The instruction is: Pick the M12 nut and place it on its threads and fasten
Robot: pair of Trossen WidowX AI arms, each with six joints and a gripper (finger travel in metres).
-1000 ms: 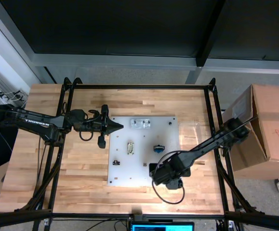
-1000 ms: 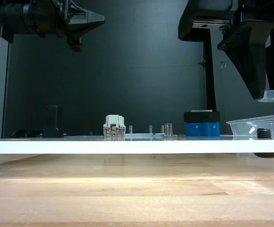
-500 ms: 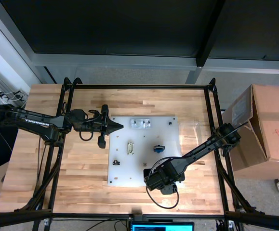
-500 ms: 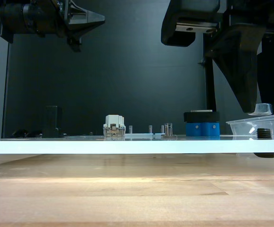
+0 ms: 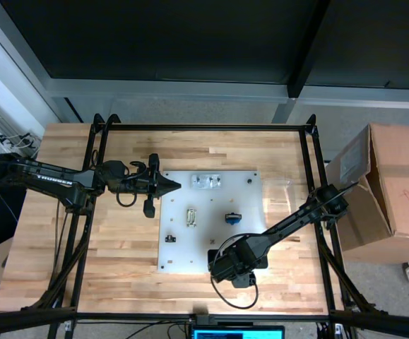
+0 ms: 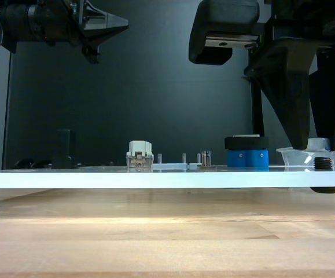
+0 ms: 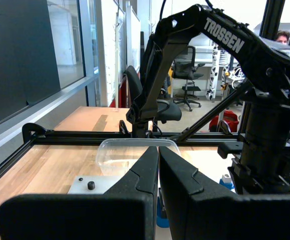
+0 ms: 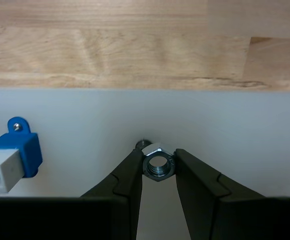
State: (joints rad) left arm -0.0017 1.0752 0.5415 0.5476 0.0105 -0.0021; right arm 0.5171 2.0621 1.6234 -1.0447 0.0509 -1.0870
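Observation:
The small silver nut (image 8: 158, 166) is held flat between the fingers of my right gripper (image 8: 158, 159), which is shut on it. In the low view the nut (image 6: 319, 143) hangs just above the black ribbed stud (image 6: 324, 163), whose ribs are bare. The right wrist view shows a dark bit of the stud (image 8: 143, 144) just beyond the nut. My right gripper (image 5: 237, 263) points down over the near right edge of the white board (image 5: 190, 244). My left gripper (image 5: 169, 186) hovers high at the board's far left edge, its fingers (image 7: 147, 165) shut on nothing.
A clear tray (image 5: 278, 194) lies off the board's right side. A blue block (image 5: 232, 218), a white connector (image 6: 139, 156) and small posts (image 6: 205, 157) stand on the board. A cardboard box (image 5: 391, 191) sits beyond the table's right edge.
My right gripper has come down and toward the near edge with the nut, from above the tray's rim to just over the stud. The left arm has not moved.

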